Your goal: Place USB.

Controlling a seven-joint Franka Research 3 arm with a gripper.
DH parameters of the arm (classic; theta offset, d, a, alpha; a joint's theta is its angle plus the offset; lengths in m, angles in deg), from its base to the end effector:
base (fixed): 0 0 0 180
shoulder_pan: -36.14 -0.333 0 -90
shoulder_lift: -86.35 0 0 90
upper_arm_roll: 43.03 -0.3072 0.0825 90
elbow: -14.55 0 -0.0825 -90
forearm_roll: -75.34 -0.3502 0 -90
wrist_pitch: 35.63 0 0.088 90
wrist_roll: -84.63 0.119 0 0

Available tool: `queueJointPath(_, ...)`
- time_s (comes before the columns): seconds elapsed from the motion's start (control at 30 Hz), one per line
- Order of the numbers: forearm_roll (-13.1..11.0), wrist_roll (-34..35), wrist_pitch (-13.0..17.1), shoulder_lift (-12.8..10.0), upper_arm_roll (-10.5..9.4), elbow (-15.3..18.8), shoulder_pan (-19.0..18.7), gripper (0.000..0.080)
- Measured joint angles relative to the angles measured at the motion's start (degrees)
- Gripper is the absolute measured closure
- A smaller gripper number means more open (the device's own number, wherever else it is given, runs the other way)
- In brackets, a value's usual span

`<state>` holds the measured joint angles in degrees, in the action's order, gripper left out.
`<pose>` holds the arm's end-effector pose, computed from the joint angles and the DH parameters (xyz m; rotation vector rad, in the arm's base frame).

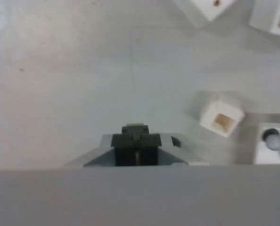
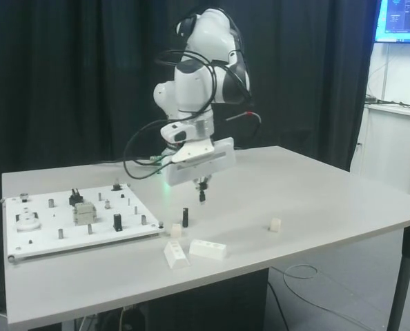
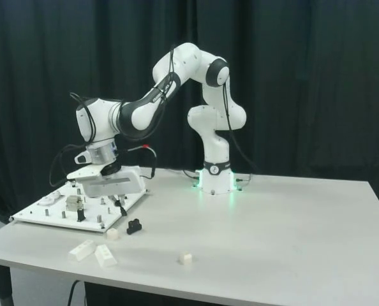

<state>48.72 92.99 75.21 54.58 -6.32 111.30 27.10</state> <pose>0.5758 -0.2154 0.3104 -2.7790 1.1660 0.2403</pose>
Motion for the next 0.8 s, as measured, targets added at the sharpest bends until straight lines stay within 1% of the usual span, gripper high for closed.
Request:
queueJointPath(0.43, 0.40, 3.54, 2.02, -0.08, -0.38, 1.42, -2.12, 0.0778)
queueJointPath(0.47, 0.44, 3.61, 2.14, -0.08, -0.38, 1.48, -2.22, 0.0665)
queueJointPath(0.67, 0.97, 3.88, 2.34, -0.07, -0.39, 1.61, -2.71, 0.0665)
queueJointPath(0.7, 1.08, 3.94, 2.36, -0.07, -0.39, 1.61, -2.77, 0.0268)
queueJointPath(0.8, 1.29, 4.12, 2.40, -0.05, -0.39, 1.61, -2.95, 0.0268)
